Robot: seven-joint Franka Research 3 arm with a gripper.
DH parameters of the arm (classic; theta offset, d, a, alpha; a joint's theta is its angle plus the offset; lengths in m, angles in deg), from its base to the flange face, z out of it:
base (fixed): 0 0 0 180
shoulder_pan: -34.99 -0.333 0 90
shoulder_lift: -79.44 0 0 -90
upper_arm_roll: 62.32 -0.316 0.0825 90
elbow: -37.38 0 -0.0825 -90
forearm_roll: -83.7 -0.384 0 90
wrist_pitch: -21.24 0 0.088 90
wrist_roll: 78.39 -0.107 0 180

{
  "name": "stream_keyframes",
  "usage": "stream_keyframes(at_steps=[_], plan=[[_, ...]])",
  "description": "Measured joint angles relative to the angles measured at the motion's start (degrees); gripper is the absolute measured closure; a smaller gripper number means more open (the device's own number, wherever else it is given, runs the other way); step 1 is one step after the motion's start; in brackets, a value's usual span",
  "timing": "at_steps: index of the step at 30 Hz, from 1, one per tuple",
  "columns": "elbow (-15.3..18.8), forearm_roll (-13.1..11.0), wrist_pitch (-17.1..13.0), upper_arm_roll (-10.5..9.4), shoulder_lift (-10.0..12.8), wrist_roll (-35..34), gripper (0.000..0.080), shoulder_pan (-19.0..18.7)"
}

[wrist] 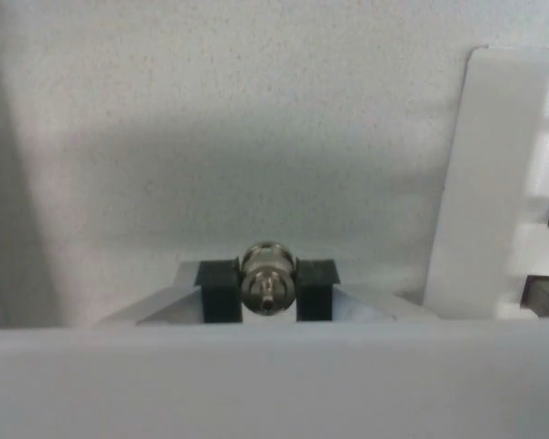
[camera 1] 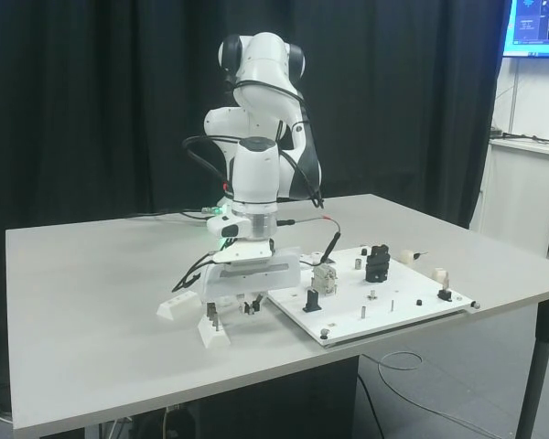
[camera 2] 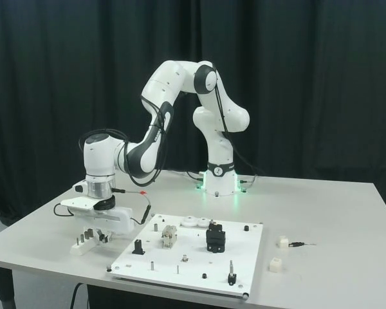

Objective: Insert BNC.

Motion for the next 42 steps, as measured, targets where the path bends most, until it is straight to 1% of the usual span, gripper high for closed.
stream_keyframes(at_steps=[7, 23, 42], plan=[[-0.2, 0.0, 0.5, 0.25, 0.0, 0.0, 0.0679, -0.3], [-0.3, 0.0, 0.6, 0.29, 0.0, -0.7, 0.0679, -0.6], [-0.3, 0.0, 0.6, 0.83, 0.0, -0.7, 0.0679, -1.1]])
